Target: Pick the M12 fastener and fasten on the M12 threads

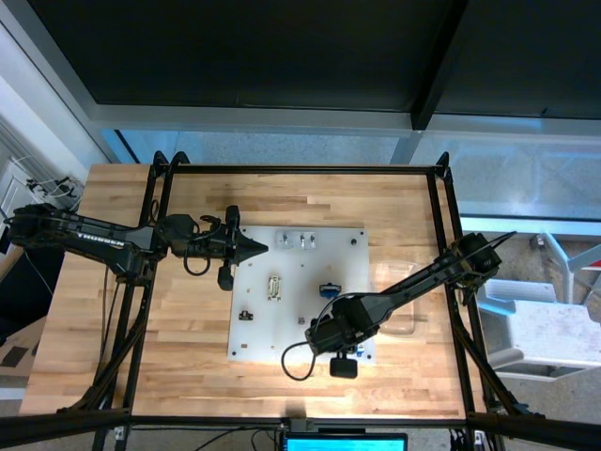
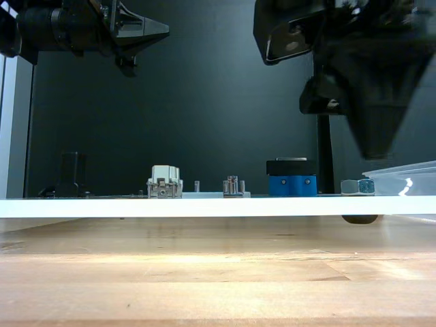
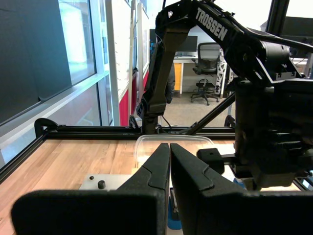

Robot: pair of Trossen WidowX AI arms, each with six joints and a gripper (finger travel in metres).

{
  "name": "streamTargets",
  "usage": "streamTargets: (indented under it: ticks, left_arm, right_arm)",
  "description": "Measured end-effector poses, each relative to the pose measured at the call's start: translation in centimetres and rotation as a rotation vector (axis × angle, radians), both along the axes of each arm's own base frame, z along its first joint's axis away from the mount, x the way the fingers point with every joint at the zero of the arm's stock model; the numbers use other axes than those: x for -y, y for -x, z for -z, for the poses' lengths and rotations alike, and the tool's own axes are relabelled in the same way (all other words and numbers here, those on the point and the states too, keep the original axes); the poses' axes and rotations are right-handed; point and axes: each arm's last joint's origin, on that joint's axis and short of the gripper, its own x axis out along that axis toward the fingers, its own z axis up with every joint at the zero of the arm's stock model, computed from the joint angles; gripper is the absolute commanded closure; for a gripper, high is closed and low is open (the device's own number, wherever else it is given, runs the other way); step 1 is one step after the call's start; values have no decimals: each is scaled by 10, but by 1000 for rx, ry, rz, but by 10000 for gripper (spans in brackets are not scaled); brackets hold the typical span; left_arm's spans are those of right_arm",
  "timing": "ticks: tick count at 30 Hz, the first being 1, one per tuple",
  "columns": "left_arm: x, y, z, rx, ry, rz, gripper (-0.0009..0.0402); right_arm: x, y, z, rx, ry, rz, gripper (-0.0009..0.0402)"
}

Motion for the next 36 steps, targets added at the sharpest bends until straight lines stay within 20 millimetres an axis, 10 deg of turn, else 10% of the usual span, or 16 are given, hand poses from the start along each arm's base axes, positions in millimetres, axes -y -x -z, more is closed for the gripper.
streamTargets:
  ticks: [36]
  left_arm:
    - [0, 0, 0, 0, 0, 0, 393]
  right_arm:
    - [-7, -2, 13, -75, -105, -34, 393]
